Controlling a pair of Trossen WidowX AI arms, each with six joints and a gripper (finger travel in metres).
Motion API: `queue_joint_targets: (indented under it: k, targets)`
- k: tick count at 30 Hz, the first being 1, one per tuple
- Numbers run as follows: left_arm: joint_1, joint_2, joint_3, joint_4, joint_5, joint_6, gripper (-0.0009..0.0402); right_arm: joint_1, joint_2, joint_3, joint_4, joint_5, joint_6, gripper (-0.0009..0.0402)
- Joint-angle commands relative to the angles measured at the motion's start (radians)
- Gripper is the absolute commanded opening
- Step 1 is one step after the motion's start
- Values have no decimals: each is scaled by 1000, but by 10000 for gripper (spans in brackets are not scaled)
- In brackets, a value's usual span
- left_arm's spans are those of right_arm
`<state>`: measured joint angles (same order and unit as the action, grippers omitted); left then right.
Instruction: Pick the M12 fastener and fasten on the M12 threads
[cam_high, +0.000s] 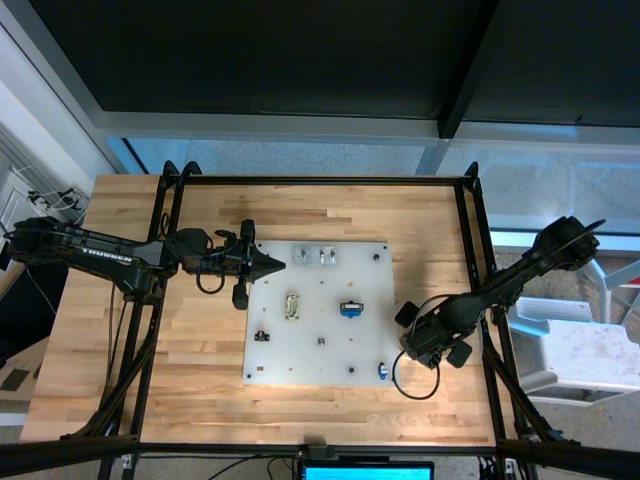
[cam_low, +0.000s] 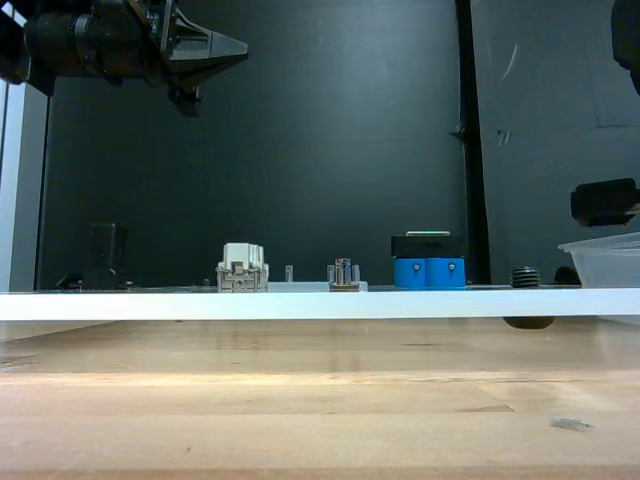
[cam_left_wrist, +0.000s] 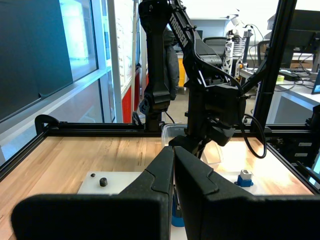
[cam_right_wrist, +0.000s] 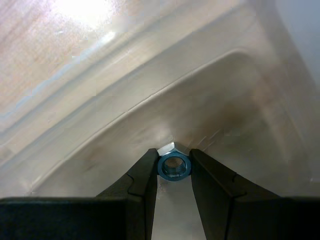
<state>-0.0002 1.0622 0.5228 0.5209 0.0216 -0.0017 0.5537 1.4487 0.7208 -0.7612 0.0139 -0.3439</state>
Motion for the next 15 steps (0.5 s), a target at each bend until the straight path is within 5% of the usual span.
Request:
queue_joint_targets:
  k: [1,6,15]
  targets:
    - [0,0,0,0,0,0,0,0,-23,34,-72,-6,-6,7]
    - [0,0,0,0,0,0,0,0,-50,100,-169,-7,-16,7]
    - [0,0,0,0,0,0,0,-11,-47,287,-326,-7,-241,10]
